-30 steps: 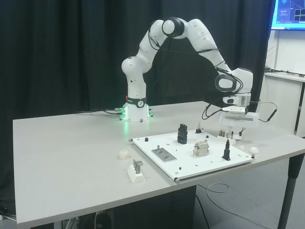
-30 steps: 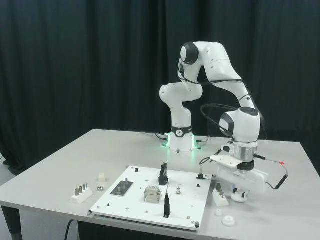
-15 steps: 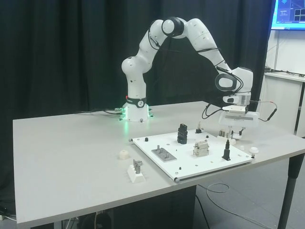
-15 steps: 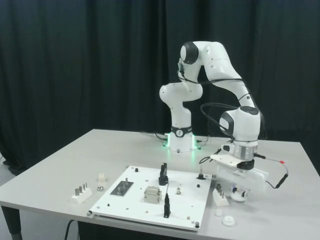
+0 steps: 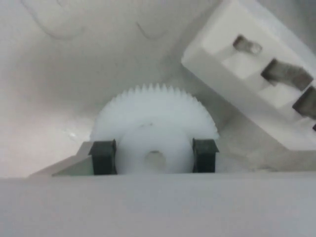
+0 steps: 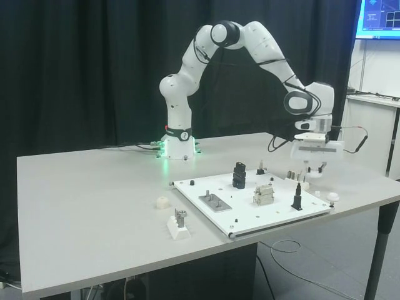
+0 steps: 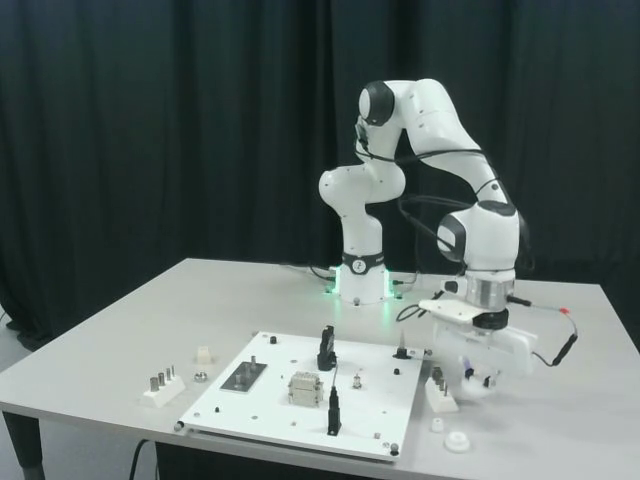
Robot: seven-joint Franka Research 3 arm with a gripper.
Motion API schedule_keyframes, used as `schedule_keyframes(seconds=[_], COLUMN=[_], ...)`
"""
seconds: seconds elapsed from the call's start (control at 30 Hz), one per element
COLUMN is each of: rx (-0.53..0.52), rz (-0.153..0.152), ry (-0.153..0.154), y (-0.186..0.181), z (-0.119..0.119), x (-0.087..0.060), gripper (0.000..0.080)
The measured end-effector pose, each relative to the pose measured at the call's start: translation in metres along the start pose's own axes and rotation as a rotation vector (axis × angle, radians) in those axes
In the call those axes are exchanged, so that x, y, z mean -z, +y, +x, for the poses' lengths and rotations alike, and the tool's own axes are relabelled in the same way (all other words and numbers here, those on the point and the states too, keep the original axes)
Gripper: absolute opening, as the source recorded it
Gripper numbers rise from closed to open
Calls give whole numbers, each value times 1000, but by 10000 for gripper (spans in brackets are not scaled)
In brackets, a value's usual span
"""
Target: Insert large gear.
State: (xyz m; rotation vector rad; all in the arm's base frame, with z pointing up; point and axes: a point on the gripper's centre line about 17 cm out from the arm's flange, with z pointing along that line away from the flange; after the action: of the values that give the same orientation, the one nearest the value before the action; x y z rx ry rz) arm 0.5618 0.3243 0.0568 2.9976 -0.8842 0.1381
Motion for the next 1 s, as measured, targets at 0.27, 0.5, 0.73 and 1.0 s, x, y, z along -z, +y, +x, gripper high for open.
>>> schedule_keyframes(seconds=[0.27,0.5,0.73,1.0], rx=[24,49,90,160], rz=[-20,-49,-87,-119], ry=[5,11,4,-3], y=[2,13,31,56], z=[17,37,58,86], x=[42,80,113,136], gripper=[330,330,330,330])
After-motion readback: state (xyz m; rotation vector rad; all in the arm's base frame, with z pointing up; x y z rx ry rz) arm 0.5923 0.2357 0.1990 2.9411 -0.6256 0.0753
